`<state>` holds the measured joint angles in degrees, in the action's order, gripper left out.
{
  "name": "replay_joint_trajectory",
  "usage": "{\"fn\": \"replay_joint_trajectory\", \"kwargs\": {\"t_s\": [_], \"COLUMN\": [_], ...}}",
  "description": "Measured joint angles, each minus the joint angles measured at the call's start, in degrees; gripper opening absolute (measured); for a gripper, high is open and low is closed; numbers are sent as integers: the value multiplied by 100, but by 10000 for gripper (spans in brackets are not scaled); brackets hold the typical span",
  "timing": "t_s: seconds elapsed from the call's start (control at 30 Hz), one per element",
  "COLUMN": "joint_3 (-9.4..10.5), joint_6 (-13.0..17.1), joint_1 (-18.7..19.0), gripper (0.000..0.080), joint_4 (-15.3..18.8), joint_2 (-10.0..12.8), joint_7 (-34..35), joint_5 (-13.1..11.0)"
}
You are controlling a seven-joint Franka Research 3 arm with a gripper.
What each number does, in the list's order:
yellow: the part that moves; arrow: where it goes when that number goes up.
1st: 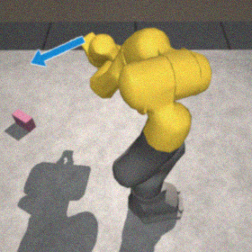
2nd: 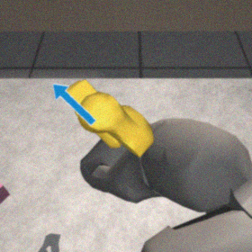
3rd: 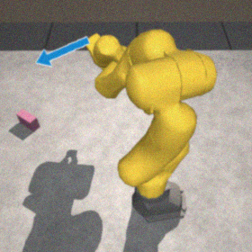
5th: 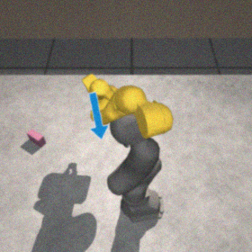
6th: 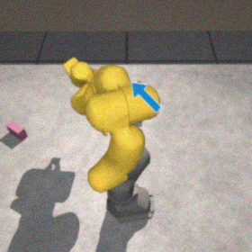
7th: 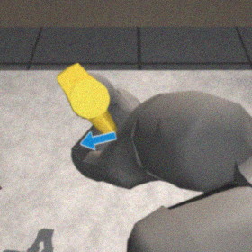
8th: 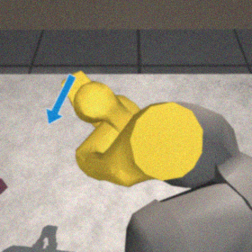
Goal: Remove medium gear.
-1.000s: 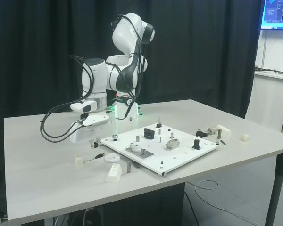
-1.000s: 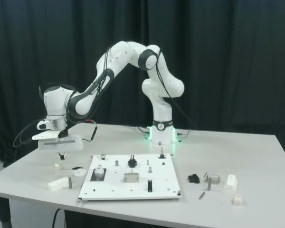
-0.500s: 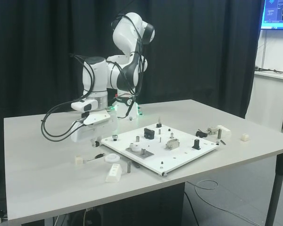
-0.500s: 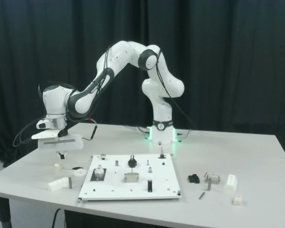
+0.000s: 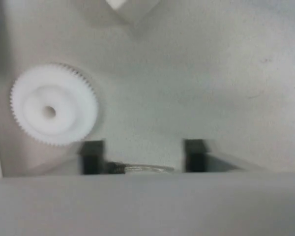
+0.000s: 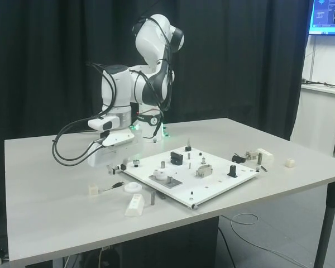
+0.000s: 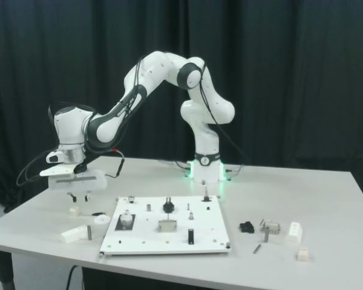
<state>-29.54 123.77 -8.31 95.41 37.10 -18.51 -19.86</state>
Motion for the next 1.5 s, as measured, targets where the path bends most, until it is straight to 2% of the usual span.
{"fn": "replay_joint_trajectory", "kwargs": {"t_s": [0.07, 0.1, 0.27, 0.3, 0.67, 0.7, 0.93, 1.17, 1.5], "joint_3": [-5, -7, -11, -11, -11, -11, -11, -11, -17], "joint_6": [-37, -52, -184, -221, -810, -876, -1188, -1306, -1202], "joint_1": [4, 5, 9, 12, 198, 229, 502, 811, 1181], "gripper": [135, 432, 432, 710, 710, 797, 800, 800, 800], "joint_4": [-24, -33, -85, -97, -126, -125, -94, -34, 270], "joint_2": [0, 0, -4, -5, -87, -98, -194, -260, -352], "joint_7": [8, 13, 47, 53, 293, 340, 711, 1137, 1650], "joint_5": [1, 1, 1, 1, -3, -3, -10, -10, 98]}}
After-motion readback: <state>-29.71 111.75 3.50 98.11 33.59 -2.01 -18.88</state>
